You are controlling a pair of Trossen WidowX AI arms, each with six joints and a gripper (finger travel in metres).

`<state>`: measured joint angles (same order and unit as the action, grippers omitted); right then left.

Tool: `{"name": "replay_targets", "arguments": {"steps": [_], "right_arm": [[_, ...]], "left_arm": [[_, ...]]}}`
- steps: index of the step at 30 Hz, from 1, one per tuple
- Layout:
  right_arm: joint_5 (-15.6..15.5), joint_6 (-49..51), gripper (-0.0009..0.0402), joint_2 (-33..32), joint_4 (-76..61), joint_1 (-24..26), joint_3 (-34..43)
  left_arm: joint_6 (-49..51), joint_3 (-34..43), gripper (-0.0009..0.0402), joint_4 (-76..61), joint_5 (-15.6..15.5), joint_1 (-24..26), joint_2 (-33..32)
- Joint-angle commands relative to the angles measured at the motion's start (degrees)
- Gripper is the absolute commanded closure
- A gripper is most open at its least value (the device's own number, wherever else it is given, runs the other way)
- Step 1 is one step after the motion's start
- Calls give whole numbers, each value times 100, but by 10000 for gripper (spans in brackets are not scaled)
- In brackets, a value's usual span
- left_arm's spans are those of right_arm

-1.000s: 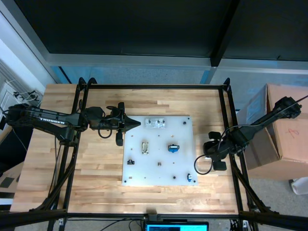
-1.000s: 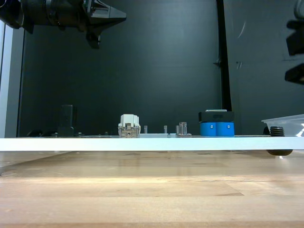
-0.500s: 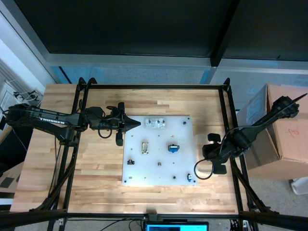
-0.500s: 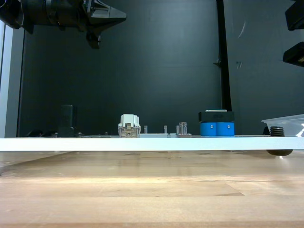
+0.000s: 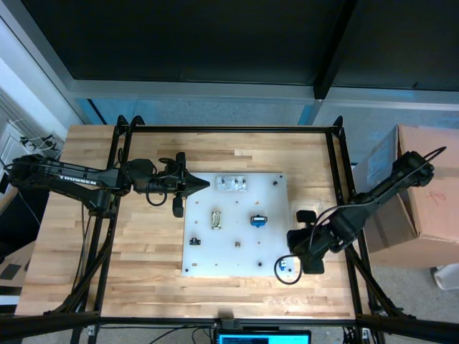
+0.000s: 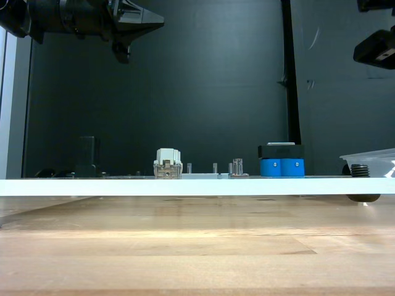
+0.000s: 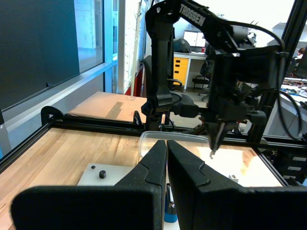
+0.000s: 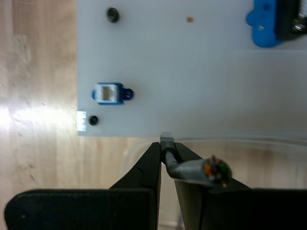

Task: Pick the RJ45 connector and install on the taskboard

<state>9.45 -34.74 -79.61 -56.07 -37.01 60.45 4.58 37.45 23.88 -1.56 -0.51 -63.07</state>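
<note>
The RJ45 connector (image 8: 167, 139), with a short grey cable stub (image 8: 189, 167), is held in my right gripper (image 8: 166, 144), which is shut on it. The gripper (image 5: 290, 244) hovers over the right edge of the white taskboard (image 5: 237, 229), clear of it. The blue RJ45 jack (image 8: 109, 93) sits near the board's near-right corner (image 5: 285, 265), apart from the connector and with nothing in it. My left gripper (image 5: 201, 184) is shut on nothing and hangs high over the board's far-left corner (image 6: 148, 21). In the low view the right gripper (image 6: 376, 46) is high at the right.
The board carries a blue-based block (image 5: 258, 221), a white connector (image 5: 216, 219) and small pegs. A clear plastic tray (image 6: 370, 157) lies beside the board's right edge, under the right gripper. A black frame (image 5: 337, 186) surrounds the table, with a cardboard box (image 5: 423, 215) at the right.
My right arm has carried the connector toward the near edge and leftward, from beside the board to its right edge near the jack. The left arm has not moved.
</note>
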Motion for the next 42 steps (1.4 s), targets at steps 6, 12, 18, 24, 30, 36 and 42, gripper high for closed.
{"name": "replay_targets", "arguments": {"steps": [6, 12, 18, 24, 30, 36, 42], "right_arm": [[-4, -129, 393, -546, 33, -116, 472], [-4, -129, 393, -951, 96, -168, 780], [0, -212, 393, -1211, 162, -210, 920], [0, -236, 393, -1314, 319, -267, 909], [0, -254, 393, -1318, 323, -299, 876], [7, -254, 393, -1318, 326, -315, 837], [46, -249, 393, -1318, 326, -323, 826]], "left_arm": [[0, 0, 392, 0, 2, -2, -2], [0, 0, 393, 0, 2, 0, -2], [0, 0, 393, 0, 2, 0, -2], [0, 0, 393, 0, 2, -2, -2], [0, 0, 392, 0, 2, 0, -2], [0, 0, 392, 0, 2, -2, -2], [0, 0, 392, 0, 2, 0, -2]]}}
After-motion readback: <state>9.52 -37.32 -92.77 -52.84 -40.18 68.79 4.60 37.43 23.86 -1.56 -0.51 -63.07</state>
